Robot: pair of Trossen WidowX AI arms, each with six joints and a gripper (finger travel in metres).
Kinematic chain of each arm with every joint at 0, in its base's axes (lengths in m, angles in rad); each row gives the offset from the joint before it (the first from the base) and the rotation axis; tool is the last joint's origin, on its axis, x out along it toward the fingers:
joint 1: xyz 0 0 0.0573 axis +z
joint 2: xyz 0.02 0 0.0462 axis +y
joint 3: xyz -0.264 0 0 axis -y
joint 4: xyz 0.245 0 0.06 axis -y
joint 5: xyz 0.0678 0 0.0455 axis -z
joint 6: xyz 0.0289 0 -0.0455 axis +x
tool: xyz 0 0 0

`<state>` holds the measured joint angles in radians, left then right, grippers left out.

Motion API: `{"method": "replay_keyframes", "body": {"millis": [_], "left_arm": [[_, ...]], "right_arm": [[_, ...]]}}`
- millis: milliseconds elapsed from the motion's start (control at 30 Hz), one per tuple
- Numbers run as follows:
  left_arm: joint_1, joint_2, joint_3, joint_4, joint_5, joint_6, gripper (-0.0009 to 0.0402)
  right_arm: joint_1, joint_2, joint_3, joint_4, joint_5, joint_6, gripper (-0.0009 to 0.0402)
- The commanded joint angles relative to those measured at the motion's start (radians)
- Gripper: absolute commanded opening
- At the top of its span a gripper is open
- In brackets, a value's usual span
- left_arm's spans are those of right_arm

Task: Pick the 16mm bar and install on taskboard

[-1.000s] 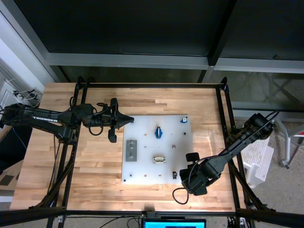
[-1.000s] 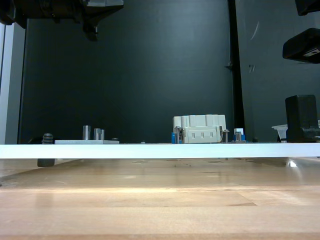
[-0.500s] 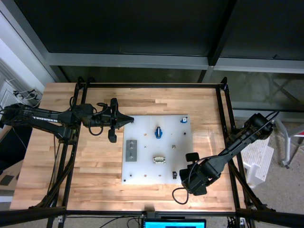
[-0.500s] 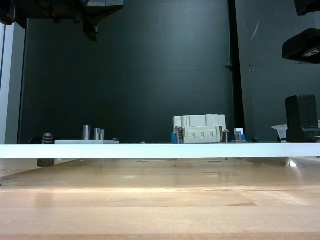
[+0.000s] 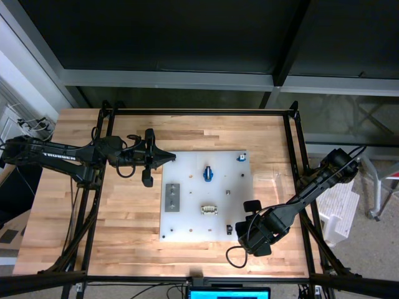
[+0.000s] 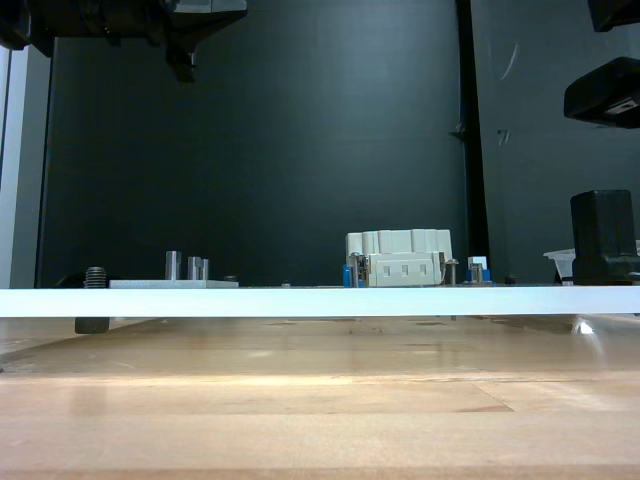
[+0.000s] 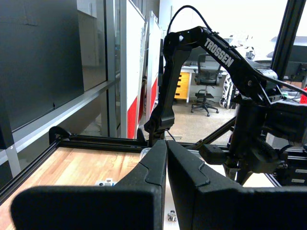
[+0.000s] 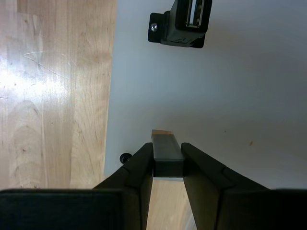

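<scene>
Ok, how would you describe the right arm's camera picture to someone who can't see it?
The right gripper is shut on the dark 16mm bar, held over the edge of the white task board. A small black connector sits on the board, the wooden table beside it. The left gripper, shut near the board's far left corner, is outside this view.

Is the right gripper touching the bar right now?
Touching. Right wrist view: the right gripper clamps the 16mm bar on both sides, no gap, over the taskboard. The left gripper, shut, hovers by the taskboard's far left corner.

Connector (image 5: 209, 210) on taskboard (image 5: 187, 219), atop table (image 5: 118, 230)
</scene>
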<state>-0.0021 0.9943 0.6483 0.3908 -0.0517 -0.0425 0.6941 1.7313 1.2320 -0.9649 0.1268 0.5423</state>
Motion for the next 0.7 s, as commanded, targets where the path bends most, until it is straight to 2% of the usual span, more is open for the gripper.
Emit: {"method": "replay_keyframes", "body": {"millis": [33, 367, 700], "left_arm": [[0.0, 0.0, 0.0, 0.0, 0.0, 0.0, 0.0], [0.0, 0.0, 0.0, 0.0, 0.0, 0.0, 0.0], [0.0, 0.0, 0.0, 0.0, 0.0, 0.0, 0.0]], "right_arm": [[0.0, -0.003, 0.002, -0.002, 0.003, 0.0, 0.0113], [0.0, -0.012, 0.016, -0.029, 0.003, 0.0, 0.0154], [0.0, -0.021, 0.016, -0.029, 0.003, 0.0, 0.0174]]}}
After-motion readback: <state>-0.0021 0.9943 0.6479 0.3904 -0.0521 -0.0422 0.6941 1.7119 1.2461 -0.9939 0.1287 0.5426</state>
